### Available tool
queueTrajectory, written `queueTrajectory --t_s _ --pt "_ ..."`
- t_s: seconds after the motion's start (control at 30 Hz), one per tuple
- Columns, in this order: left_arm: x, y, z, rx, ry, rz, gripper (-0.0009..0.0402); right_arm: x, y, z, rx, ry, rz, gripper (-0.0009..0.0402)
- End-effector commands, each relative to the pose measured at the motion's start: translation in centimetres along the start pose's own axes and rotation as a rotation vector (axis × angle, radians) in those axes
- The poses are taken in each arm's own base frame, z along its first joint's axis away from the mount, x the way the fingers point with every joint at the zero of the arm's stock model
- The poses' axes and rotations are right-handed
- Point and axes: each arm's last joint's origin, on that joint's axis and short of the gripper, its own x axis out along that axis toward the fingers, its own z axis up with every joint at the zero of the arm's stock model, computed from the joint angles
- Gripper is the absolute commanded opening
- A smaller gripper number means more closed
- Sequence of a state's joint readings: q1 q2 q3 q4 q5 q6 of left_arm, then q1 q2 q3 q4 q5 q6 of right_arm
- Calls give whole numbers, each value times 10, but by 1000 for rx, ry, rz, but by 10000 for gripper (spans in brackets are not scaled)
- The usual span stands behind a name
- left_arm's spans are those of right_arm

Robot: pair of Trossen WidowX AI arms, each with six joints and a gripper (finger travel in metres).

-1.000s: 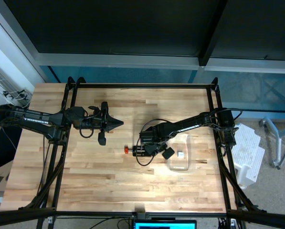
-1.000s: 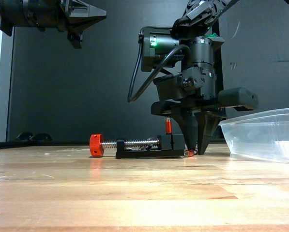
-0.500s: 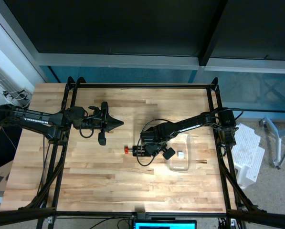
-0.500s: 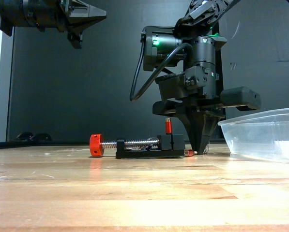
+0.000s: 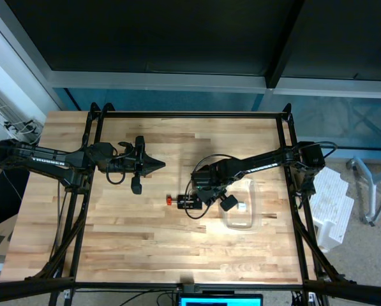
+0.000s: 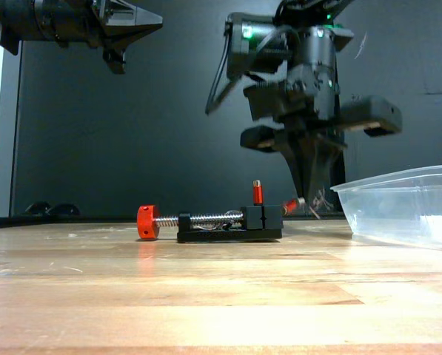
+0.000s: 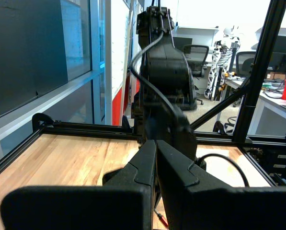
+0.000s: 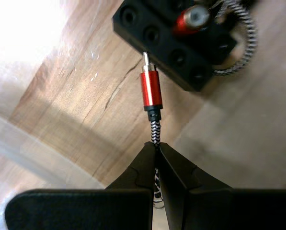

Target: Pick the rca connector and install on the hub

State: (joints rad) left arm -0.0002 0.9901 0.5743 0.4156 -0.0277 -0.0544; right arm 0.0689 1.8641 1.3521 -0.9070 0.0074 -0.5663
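Where a second ago it lay on the worktop (image 6: 206,296) beside the hub (image 6: 228,222), the rca connector (image 8: 151,91) now hangs lifted and tilted, its tip just beside the hub's end. The right hand (image 8: 157,146), which has risen, is clenched on the connector's braided cable. The left hand (image 7: 156,158), clenched on nothing, hovers high at the left as before. We see pale wood planks inside a black frame (image 5: 190,115) and a clear tray (image 6: 398,203) near the hub. Office chairs (image 7: 198,62) stand beyond. We cannot read the lettering (image 5: 46,162) on the left arm.
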Motion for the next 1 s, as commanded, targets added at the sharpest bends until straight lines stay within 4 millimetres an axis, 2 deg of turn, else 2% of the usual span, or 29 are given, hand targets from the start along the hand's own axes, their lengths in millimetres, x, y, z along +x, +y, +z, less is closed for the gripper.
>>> queueTrajectory --t_s 0.03,0.3,0.5,0.77,0.87,1.0 --pt "0 0 0 0 -1 0 0 -16 -7 0 45 -10 -10 0" --pt "0 0 1 0 -5 -1 0 -54 -28 -4 153 -6 -26 0" --pt "0 0 0 0 -3 -1 0 -92 -41 -2 278 -32 -66 0" --pt "0 1 -4 2 37 21 3 -133 -47 3 433 -116 -102 0" --pt "2 2 -8 19 64 51 22 -140 -48 4 474 -141 -110 0" --pt "7 2 -14 24 93 60 74 -144 -49 5 531 -158 -111 0"
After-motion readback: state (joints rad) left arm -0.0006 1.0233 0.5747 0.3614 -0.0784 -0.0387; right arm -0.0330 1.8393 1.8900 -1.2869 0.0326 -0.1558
